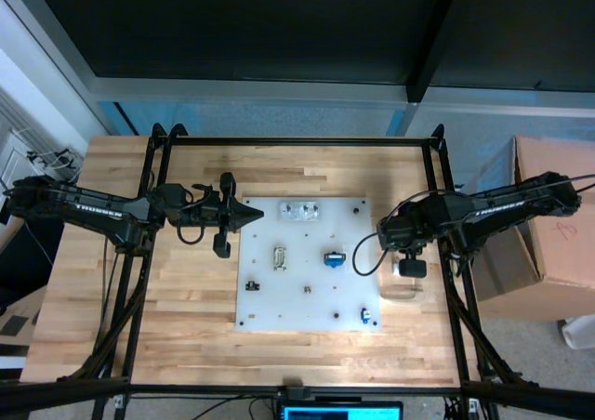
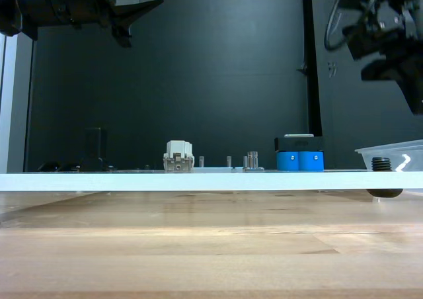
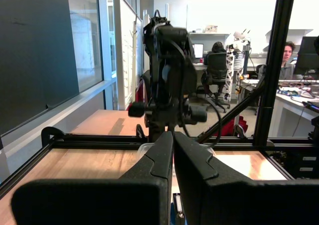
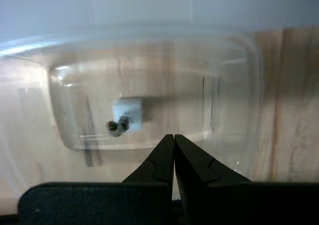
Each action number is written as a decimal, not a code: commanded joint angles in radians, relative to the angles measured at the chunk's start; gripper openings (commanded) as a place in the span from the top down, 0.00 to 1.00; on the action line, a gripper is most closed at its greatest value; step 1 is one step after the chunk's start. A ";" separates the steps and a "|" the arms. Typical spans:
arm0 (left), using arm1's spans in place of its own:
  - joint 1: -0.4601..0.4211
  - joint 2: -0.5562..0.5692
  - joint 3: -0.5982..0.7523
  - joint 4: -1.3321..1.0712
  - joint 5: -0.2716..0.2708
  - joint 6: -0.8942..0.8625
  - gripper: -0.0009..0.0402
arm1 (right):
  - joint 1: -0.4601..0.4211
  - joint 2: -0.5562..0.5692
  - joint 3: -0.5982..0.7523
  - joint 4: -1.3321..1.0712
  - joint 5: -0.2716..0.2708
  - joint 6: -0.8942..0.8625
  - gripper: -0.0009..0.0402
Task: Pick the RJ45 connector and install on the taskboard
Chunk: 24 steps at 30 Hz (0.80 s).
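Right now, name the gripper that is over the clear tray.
The right gripper, fingers shut, above the clear tray where the RJ45 connector lies free. The left gripper, fingers also shut, is held high at the taskboard's left edge.

I am looking down and away at the taskboard (image 1: 279, 299) from above the near edge in the high view, and level along that same board from table-top height in the low view. The camera on my left gripper (image 3: 173, 135) is facing across toward my right arm (image 3: 167, 75). The one on my right gripper (image 4: 174, 137) is peering closely down into the clear tray (image 4: 234, 51).
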 commanded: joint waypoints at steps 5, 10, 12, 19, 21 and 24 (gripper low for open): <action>0.000 0.000 0.000 0.000 0.000 0.000 0.98 | 0.096 0.002 0.104 -0.027 -0.002 -0.014 0.98; 0.000 0.000 0.000 0.000 0.000 0.000 0.98 | 0.143 0.008 0.120 -0.032 -0.001 0.016 0.98; 0.000 0.000 0.000 0.000 0.000 0.000 0.98 | 0.147 0.008 0.117 -0.032 -0.001 0.024 0.98; 0.000 0.000 0.000 0.000 0.000 0.000 0.98 | 0.148 0.008 0.117 -0.032 -0.001 0.027 0.98; 0.000 0.000 0.000 0.000 0.000 0.000 0.98 | 0.150 0.008 0.117 -0.031 -0.001 0.028 0.98; 0.000 0.000 0.000 0.000 0.000 0.000 0.98 | 0.150 0.008 0.117 -0.029 0.000 0.028 0.98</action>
